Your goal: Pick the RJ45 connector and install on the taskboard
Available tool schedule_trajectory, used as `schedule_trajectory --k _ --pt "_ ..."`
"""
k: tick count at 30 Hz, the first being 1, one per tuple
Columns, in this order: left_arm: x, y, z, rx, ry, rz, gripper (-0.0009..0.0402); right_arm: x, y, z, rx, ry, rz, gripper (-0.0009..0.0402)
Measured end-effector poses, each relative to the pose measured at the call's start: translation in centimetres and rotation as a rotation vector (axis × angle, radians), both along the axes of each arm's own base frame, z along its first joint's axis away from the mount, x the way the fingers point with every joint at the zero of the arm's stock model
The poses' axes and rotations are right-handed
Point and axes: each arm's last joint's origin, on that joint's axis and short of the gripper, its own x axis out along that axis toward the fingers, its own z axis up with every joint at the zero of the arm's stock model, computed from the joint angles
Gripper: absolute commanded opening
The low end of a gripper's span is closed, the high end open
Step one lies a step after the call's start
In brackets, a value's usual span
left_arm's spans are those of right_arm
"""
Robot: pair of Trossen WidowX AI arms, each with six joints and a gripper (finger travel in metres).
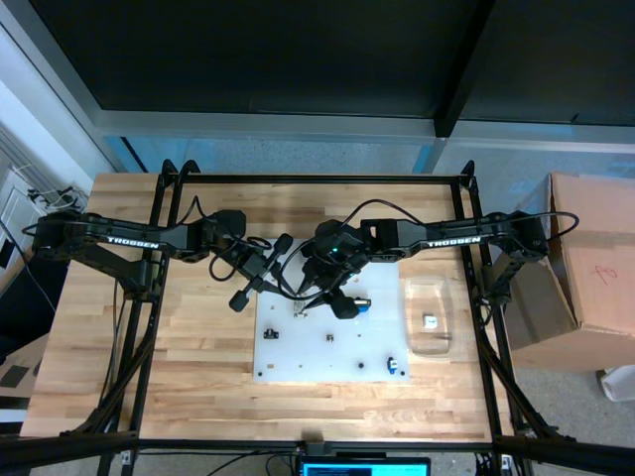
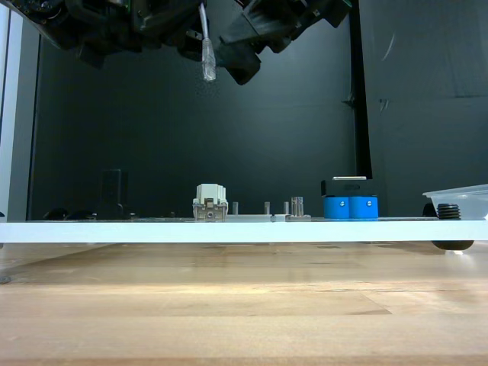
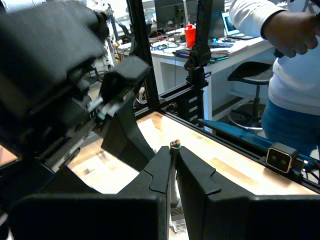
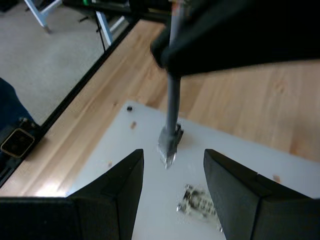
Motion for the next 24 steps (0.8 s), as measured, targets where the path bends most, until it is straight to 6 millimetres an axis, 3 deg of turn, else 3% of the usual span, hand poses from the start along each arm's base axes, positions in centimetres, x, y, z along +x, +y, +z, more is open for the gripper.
schedule_trajectory --k 17,24 --pt "-0.02 0.17 -0.20 0.006 0.020 0.022 -0.0001 1.00 0.15 -0.53 0.019 -0.040 0.018 0.0163" --pt "0.01 0.19 -0.08 0.009 0.005 0.024 0.0000 1.02 0.19 -0.49 0.024 -0.045 0.025 0.0123"
